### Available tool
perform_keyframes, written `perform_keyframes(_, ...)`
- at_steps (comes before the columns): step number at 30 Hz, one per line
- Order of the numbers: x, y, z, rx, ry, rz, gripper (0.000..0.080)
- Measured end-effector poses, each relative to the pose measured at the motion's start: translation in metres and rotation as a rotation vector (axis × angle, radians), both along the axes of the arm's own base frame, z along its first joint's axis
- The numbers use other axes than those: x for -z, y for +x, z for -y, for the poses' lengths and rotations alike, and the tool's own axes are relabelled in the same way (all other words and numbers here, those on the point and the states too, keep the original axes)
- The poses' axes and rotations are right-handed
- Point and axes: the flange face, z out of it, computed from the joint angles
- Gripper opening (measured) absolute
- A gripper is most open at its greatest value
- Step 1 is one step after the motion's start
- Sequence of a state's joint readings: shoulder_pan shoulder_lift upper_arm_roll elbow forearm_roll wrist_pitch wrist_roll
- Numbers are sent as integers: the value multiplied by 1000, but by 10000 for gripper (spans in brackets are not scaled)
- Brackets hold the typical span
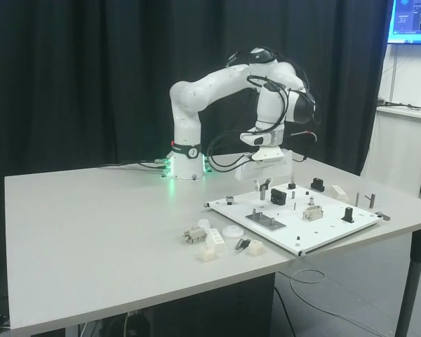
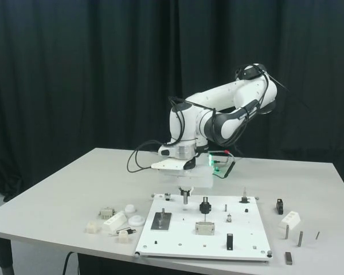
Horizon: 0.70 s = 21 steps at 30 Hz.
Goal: Place round peg 4.
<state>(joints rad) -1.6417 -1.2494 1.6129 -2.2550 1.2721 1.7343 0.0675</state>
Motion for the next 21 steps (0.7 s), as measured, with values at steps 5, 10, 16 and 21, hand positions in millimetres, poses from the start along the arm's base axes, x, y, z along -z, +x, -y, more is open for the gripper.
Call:
perform_keyframes(5,-7,0,1,0,-1,4,153)
perform_keyframes(10,-8,0,1,1,-2,6,153)
perform_keyframes(16,-9,0,2,3,-3,6,153)
perform_keyframes(21,-9,-1,5,9,-7,9,153)
